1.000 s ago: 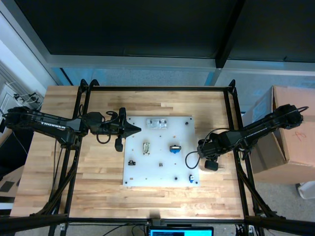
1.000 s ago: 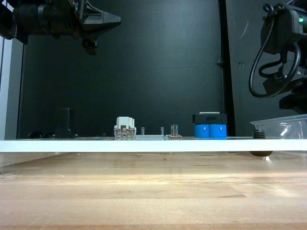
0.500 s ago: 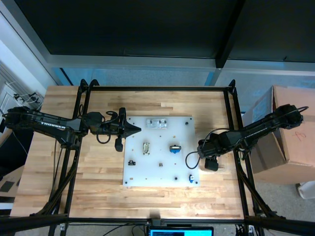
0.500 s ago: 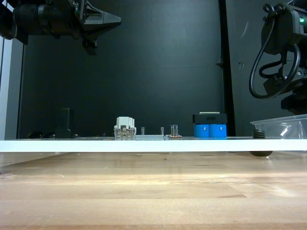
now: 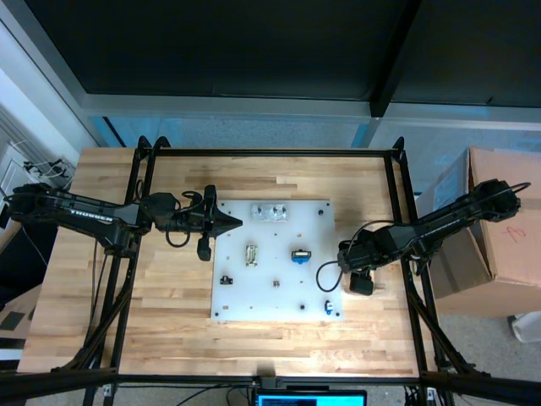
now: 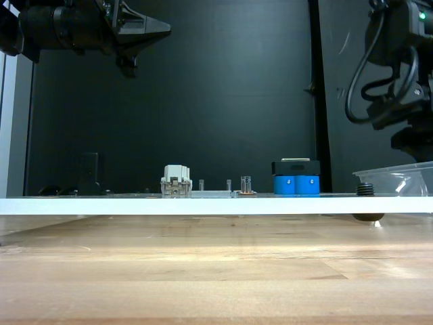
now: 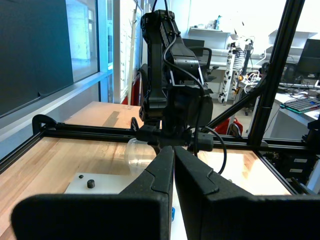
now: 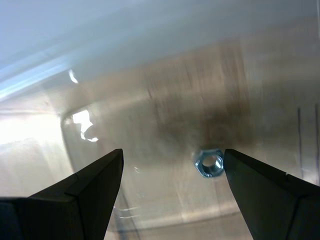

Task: Unfasten the M12 nut and place it in the container

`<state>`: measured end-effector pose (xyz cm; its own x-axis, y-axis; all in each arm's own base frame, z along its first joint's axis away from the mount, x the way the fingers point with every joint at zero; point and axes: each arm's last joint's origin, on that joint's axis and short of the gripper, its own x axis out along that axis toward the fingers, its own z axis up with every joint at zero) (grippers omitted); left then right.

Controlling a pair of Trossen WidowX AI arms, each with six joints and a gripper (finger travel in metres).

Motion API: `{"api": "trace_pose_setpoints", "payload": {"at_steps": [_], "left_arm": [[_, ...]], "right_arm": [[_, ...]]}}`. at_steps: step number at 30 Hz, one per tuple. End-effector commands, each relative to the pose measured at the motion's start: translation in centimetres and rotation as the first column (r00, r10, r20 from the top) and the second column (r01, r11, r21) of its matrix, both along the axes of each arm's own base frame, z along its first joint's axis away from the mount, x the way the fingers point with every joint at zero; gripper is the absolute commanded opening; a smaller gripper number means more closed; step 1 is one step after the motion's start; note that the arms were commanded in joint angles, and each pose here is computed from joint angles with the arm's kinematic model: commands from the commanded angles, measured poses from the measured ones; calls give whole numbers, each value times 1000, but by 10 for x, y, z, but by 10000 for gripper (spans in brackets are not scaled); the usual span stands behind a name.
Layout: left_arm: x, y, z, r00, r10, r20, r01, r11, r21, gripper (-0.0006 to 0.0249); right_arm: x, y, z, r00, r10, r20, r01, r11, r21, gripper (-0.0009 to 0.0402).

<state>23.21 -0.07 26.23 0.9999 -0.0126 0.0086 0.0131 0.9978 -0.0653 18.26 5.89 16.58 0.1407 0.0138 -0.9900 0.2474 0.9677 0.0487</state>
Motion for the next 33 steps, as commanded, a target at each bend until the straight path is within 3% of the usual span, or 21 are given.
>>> {"api": "trace_pose_setpoints", "payload": {"at_steps": [1, 7, 12, 16, 23, 33], "left_arm": [[0, 0, 0, 1000, 0, 0, 0, 1000, 0, 0], [0, 0, 0, 1000, 0, 0, 0, 1000, 0, 0], [0, 0, 0, 1000, 0, 0, 0, 1000, 0, 0], [0, 0, 0, 1000, 0, 0, 0, 1000, 0, 0], [0, 0, 0, 1000, 0, 0, 0, 1000, 0, 0], [0, 0, 0, 1000, 0, 0, 0, 1000, 0, 0]], "right_arm": [[2, 0, 13, 1000, -1, 14, 1, 1000, 5, 258], [2, 0, 51, 1000, -4, 13, 4, 1000, 1, 227], [15, -2, 86, 991, -33, 132, 36, 999, -16, 186], [30, -9, 106, 976, -72, 208, 80, 996, -29, 131], [55, -17, 128, 931, 11, 364, 14, 998, -65, -1], [81, -27, 155, 724, 112, 681, -22, 990, -139, -1]]}}
